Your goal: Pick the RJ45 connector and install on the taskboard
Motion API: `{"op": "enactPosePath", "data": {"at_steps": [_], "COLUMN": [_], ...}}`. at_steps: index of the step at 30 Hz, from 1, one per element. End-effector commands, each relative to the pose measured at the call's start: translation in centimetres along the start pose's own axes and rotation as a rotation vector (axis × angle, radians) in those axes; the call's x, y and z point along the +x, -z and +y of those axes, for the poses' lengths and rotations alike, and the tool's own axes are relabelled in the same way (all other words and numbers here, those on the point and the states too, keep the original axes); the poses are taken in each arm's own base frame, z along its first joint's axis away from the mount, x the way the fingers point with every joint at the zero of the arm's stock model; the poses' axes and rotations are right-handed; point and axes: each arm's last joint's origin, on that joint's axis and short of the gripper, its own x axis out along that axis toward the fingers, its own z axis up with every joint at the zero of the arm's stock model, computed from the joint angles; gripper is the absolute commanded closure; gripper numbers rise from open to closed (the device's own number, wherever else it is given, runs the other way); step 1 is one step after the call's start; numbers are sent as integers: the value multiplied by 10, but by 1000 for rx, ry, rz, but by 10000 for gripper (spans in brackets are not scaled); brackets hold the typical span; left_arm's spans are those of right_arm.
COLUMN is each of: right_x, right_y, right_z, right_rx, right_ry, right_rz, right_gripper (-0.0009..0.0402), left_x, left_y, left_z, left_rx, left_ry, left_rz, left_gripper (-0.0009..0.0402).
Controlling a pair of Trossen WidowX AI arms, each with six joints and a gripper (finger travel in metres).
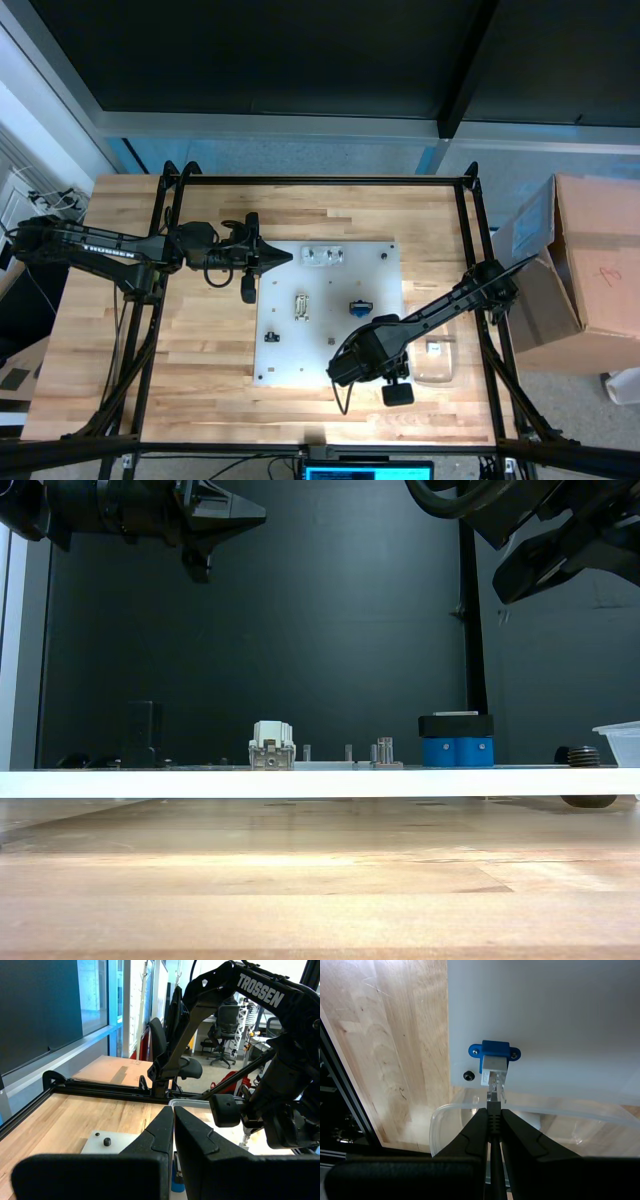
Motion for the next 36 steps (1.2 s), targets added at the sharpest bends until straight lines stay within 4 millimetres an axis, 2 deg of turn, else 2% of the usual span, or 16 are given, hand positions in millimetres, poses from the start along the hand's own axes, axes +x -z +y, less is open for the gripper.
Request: {"op": "enactPosePath", "data": {"at_steps": [1, 36], "right_x": [1, 8], "right_y": [-1, -4], "right_z": [0, -2], "right_rx": [0, -2], "right_ry": [1, 6], "right_rz": [-3, -18], "right_gripper": [393, 393], "left_x": [0, 0], "left_y": [0, 0], "left_z": [0, 0], "left_rx": [0, 0], "left_ry": [0, 0], "left_rz": [0, 0], "left_gripper": [393, 393]}}
